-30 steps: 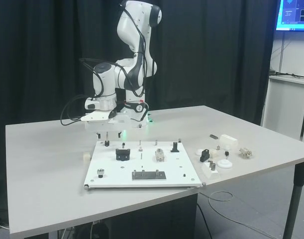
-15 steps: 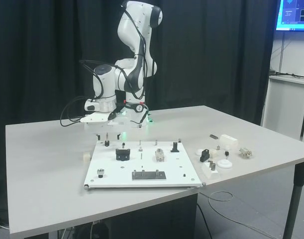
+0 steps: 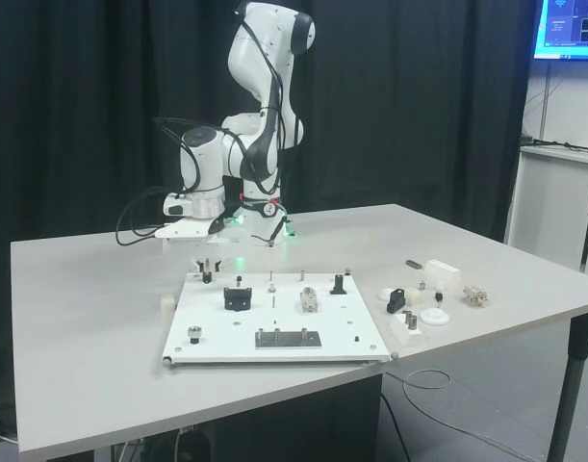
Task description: Remove Ethernet.
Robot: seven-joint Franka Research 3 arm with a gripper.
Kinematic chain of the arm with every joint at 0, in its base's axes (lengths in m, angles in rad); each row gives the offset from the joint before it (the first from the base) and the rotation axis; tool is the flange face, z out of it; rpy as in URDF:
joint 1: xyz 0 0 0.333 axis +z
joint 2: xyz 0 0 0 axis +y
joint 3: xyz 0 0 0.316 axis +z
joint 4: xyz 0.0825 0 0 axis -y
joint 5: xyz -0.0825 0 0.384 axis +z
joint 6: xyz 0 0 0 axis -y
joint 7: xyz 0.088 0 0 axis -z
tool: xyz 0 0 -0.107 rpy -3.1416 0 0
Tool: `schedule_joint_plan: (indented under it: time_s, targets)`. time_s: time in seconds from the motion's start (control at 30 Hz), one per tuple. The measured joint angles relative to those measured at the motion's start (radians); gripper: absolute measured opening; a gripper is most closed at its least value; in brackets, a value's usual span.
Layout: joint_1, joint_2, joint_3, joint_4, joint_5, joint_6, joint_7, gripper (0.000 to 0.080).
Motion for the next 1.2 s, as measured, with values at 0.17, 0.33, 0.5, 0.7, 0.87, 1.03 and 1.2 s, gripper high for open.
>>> schedule_joint_plan:
  time_s: [0.17, 0.33, 0.5, 0.7, 0.87, 1.03, 1.2]
  targets:
    - [-0.001, 0.006, -0.003, 0.0, 0.0, 0.012, 0.0, 0.0238]
    - [-0.001, 0.006, -0.005, 0.001, 0.0, 0.012, 0.0, 0.0085]
    - [-0.001, 0.006, -0.005, 0.001, 0.0, 0.012, 0.0, 0.0081]
    - [-0.001, 0.006, -0.005, 0.001, 0.0, 0.012, 0.0, 0.0081]
    - [-0.001, 0.006, -0.006, 0.002, 0.0, 0.009, 0.0, 0.0081]
    - [-0.001, 0.001, -0.01, 0.005, 0.0, -0.002, 0.006, 0.0081]
    - [-0.001, -0.011, -0.018, 0.012, -0.002, -0.028, 0.006, 0.0081]
